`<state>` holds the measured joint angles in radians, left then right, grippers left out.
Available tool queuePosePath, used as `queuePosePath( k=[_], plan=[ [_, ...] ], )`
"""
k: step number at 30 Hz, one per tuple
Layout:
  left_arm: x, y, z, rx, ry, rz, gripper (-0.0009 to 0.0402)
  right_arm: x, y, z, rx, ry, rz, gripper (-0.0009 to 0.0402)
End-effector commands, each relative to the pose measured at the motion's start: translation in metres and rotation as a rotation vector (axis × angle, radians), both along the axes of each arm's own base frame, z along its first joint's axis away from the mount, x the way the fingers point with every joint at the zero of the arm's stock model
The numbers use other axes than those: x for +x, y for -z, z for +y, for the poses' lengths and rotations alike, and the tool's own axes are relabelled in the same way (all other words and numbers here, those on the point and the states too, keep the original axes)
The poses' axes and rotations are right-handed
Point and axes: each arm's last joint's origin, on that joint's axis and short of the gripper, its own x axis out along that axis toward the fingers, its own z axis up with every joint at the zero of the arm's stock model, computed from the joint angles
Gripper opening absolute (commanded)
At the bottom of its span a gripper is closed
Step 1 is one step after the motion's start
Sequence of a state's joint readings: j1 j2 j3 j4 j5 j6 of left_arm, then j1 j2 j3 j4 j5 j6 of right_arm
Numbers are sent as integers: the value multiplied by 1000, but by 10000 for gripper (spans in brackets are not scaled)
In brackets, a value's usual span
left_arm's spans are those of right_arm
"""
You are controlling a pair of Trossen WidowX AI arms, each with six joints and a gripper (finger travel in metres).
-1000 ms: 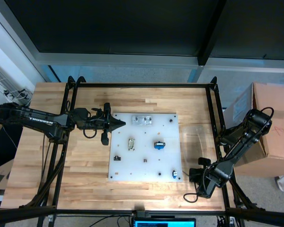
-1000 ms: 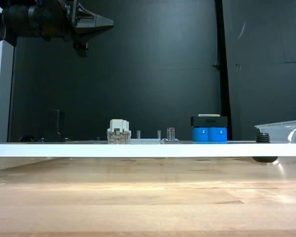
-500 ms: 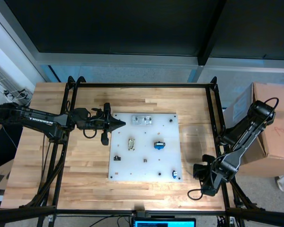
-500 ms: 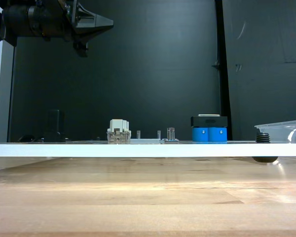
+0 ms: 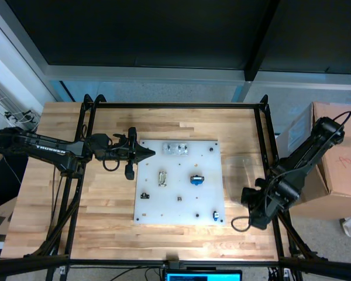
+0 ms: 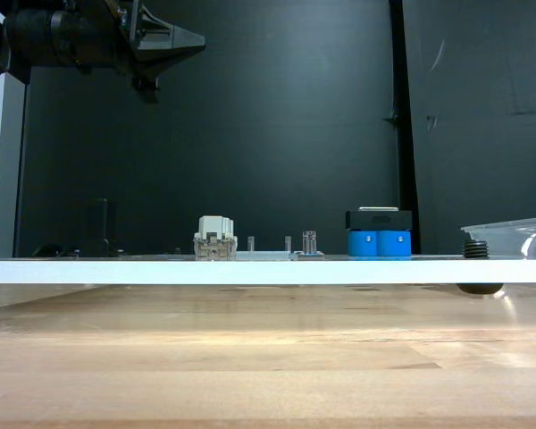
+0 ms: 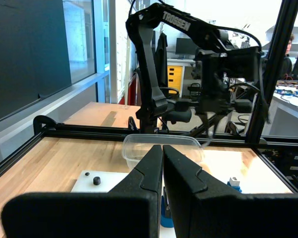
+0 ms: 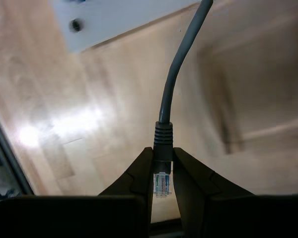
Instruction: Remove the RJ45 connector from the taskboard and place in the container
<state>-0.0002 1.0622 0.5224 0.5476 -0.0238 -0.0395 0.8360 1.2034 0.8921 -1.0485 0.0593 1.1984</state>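
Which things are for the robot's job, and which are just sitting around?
For the job: RJ45 connector, held by the right gripper over the table beside the taskboard; clear container.
Just there: left gripper, shut, above the taskboard's left edge; blue connector; cardboard box.

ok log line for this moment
plug: held in right pincer, clear of board | right pincer: over table near tub | left pincer: shut, empty, raised above board's left edge
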Motion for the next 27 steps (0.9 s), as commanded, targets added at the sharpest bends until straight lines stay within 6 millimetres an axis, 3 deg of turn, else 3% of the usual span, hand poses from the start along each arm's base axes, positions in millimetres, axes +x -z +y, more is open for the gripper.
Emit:
queuePosePath(
  k=[1, 10, 22, 27],
  plan=[
    [0, 0, 0, 0, 0, -1, 0, 1, -4, -15, -33, 30, -5, 0],
    [0, 0, 0, 0, 0, -1, 0, -1, 2, -53, -51, 133, -8, 12],
    [0, 0, 0, 0, 0, -1, 0, 2, 8, -70, -60, 186, -3, 162],
    [0, 0, 0, 0, 0, -1, 0, 7, 5, -76, -57, 164, -46, 205]
  ],
)
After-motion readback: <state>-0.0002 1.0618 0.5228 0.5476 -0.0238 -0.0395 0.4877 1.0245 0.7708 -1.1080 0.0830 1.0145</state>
